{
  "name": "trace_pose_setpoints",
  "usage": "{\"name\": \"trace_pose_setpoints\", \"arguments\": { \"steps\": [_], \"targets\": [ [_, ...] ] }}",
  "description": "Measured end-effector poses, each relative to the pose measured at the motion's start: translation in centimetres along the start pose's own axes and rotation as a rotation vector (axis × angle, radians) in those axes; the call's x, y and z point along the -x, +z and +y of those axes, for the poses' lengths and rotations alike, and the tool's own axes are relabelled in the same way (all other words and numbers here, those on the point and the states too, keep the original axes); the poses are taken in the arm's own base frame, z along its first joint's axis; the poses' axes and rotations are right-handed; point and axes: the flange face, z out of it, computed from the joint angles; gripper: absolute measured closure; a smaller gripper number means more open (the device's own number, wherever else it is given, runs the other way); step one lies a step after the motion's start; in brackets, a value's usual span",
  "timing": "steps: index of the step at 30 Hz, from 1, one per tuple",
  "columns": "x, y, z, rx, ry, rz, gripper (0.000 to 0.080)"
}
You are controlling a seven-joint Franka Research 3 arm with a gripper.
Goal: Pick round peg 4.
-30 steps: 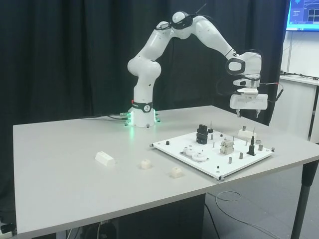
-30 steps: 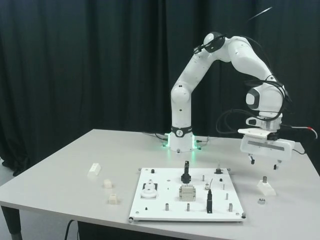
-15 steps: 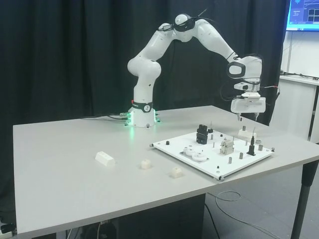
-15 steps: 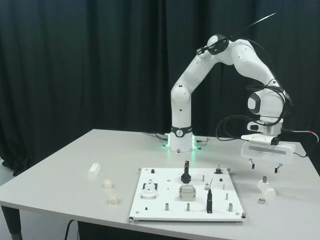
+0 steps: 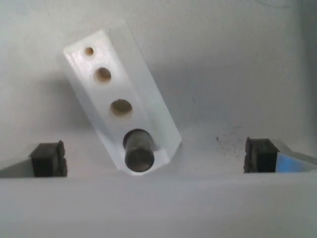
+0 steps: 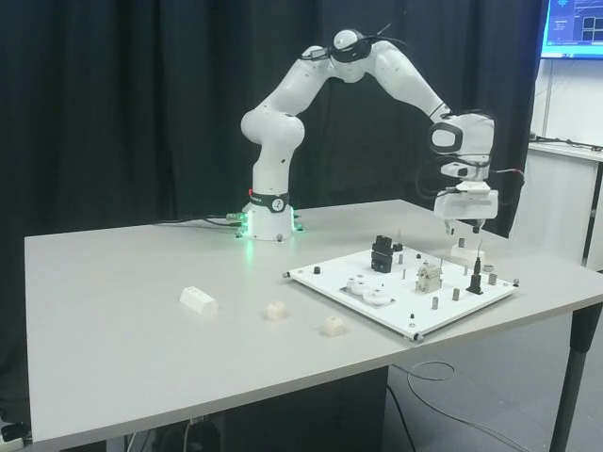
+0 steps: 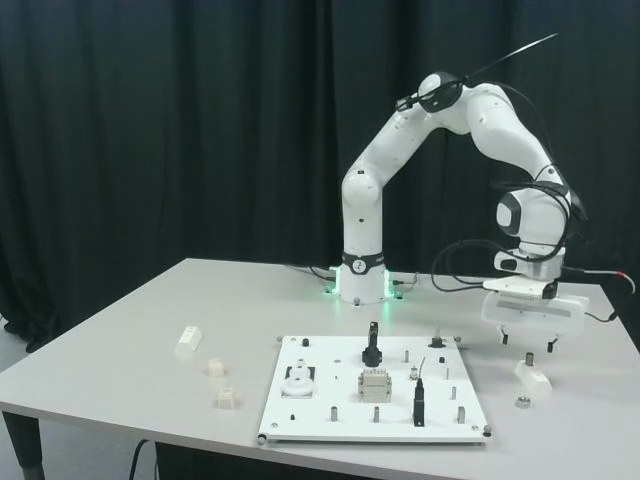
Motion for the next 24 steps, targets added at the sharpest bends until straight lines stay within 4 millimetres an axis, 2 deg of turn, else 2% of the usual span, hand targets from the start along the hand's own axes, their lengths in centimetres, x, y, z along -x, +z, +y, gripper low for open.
{"name": "trace_pose_setpoints", "arguments": {
  "steps": [12, 24],
  "targets": [
    [0.9, 1.8, 0.4, 0.014, -0.031, -0.018, 0.0003],
    [0.8, 1.9, 0.3, 0.008, -0.069, -0.021, 0.0003]
  ]
}}
